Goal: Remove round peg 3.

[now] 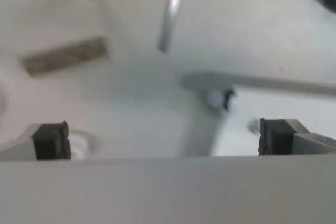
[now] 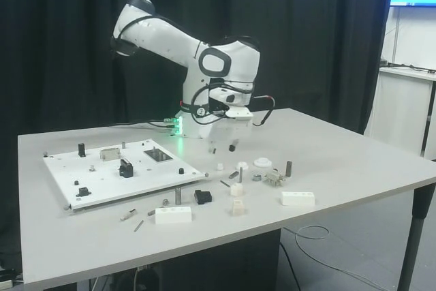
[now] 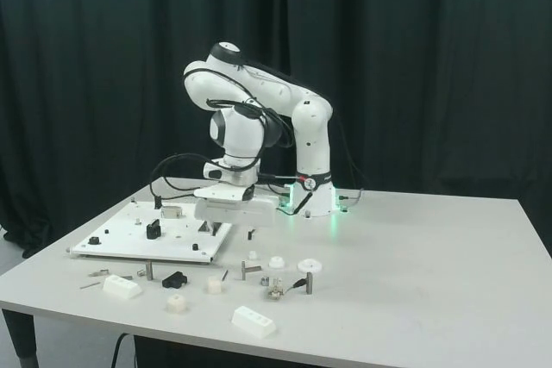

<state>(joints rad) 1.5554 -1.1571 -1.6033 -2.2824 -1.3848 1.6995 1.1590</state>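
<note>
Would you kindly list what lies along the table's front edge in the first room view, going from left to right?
White board → white block → black clip → small white piece → long white block.

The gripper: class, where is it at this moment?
In the first room view the gripper hangs open above the grey table, just off the white board's far corner, with the loose small parts in front of it.

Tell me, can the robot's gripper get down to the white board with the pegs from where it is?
Probably yes. The gripper is open and hangs in the air just off the white board's corner, with nothing between them.
</note>
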